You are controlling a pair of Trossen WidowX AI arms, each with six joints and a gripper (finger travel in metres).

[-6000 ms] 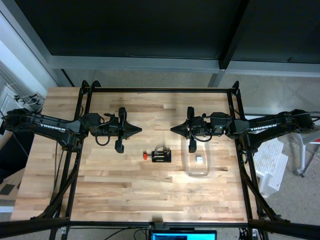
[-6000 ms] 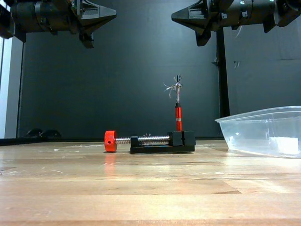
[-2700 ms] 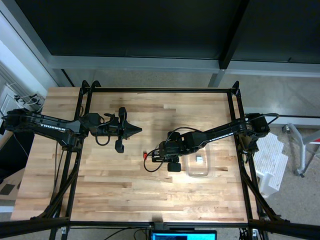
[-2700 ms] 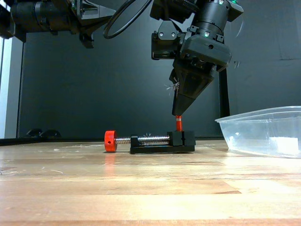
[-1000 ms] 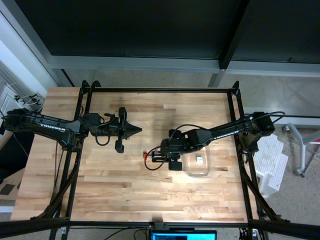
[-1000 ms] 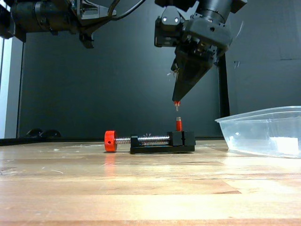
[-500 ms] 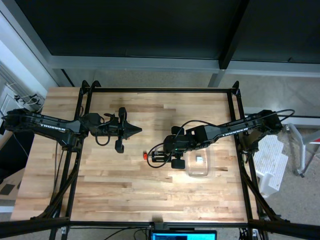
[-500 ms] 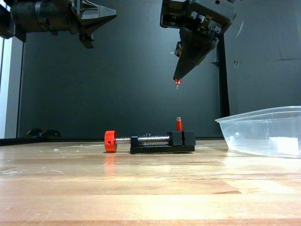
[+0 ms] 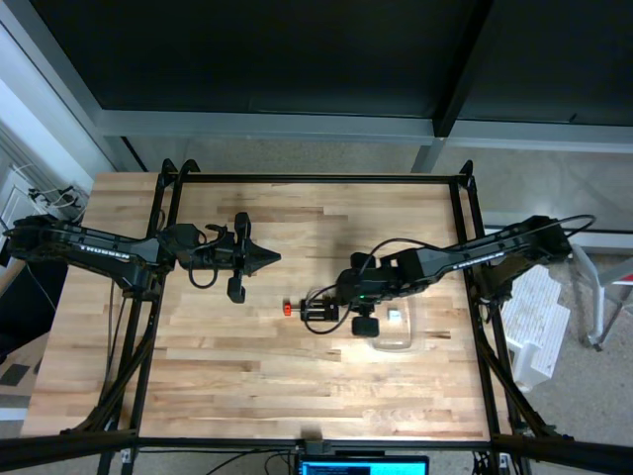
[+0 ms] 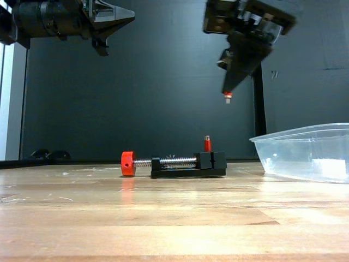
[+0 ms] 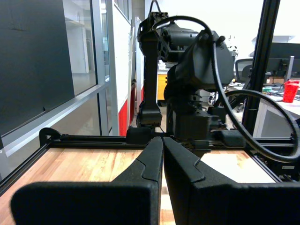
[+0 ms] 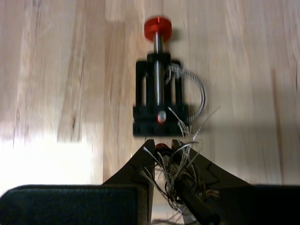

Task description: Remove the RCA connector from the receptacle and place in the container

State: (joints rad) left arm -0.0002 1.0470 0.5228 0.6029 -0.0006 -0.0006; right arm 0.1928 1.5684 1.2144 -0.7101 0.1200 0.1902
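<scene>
My right gripper hangs high above the table, shut on the RCA connector; the plug's red-and-silver tip pokes out below the fingertips. Seen from the right wrist, the connector with frayed wires lies between the fingers of the right gripper. The receptacle is a black block with a red knob; it sits on the table, below and left of the plug. The clear container stands to the right. My left gripper is parked shut at the left, high above the table.
A small white square piece lies inside the container. A red socket stub stands up from the receptacle. Black frame rails border the wooden table.
The right gripper has pulled the connector up out of the receptacle. It has risen and shifted right toward the container. The left arm has not moved.
</scene>
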